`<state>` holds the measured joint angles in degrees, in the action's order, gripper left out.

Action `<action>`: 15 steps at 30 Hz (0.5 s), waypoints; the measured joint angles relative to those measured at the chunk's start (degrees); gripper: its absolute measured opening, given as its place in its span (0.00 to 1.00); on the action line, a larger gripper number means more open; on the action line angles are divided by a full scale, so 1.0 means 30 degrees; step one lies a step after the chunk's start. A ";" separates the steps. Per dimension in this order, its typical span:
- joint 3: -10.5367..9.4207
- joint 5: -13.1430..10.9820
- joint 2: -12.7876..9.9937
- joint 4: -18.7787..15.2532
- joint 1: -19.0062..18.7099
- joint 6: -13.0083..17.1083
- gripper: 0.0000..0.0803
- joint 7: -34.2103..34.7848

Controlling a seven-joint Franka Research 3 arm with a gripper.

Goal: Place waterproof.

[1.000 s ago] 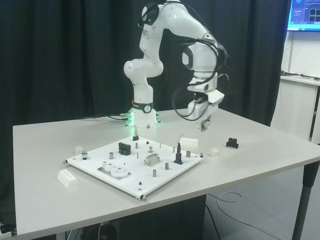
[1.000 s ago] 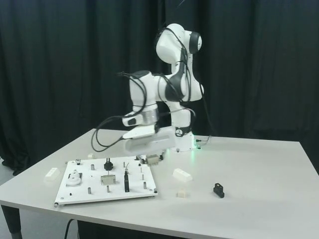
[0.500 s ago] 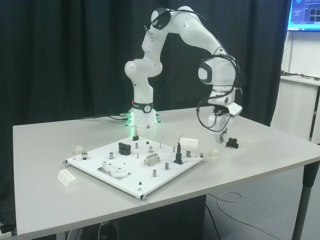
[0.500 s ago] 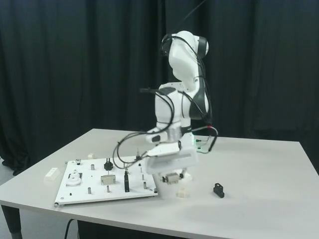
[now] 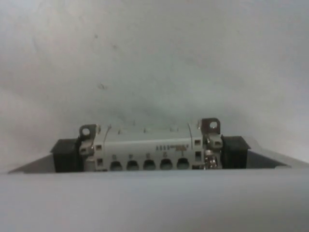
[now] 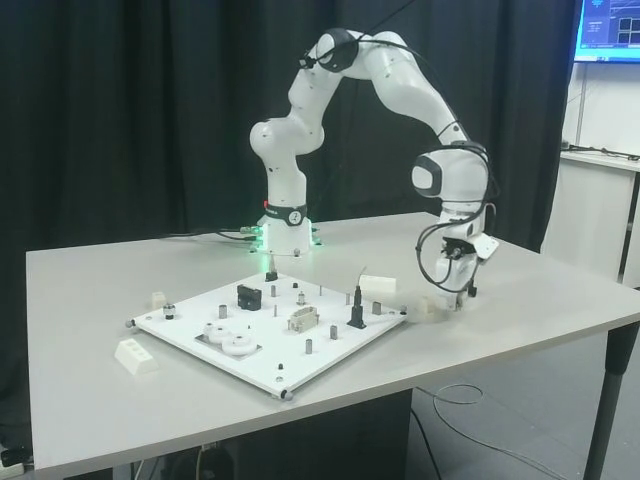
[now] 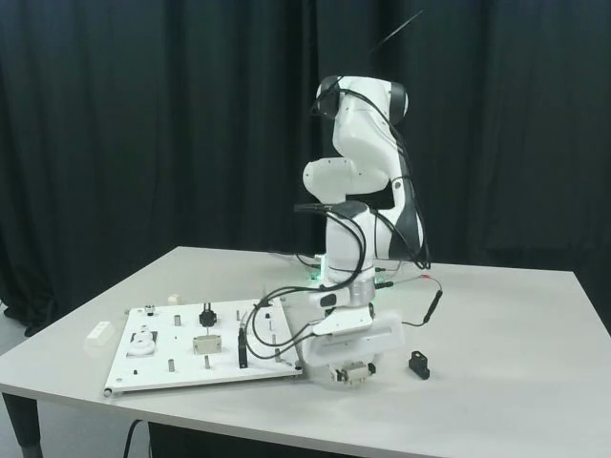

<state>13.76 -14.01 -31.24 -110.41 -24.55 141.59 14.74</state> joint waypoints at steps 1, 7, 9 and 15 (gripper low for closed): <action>-0.0059 0.0000 -0.0101 0.0039 -0.0007 0.0056 0.77 0.0048; -0.0317 0.0000 -0.0542 0.0185 -0.0044 0.0327 0.77 0.0440; -0.0359 0.0001 -0.0638 0.0236 -0.0058 0.0350 0.77 0.0598; -0.0435 0.0003 -0.0777 0.0373 -0.0067 0.0331 0.77 0.0735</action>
<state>12.45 -14.00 -33.57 -109.29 -24.75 142.59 16.95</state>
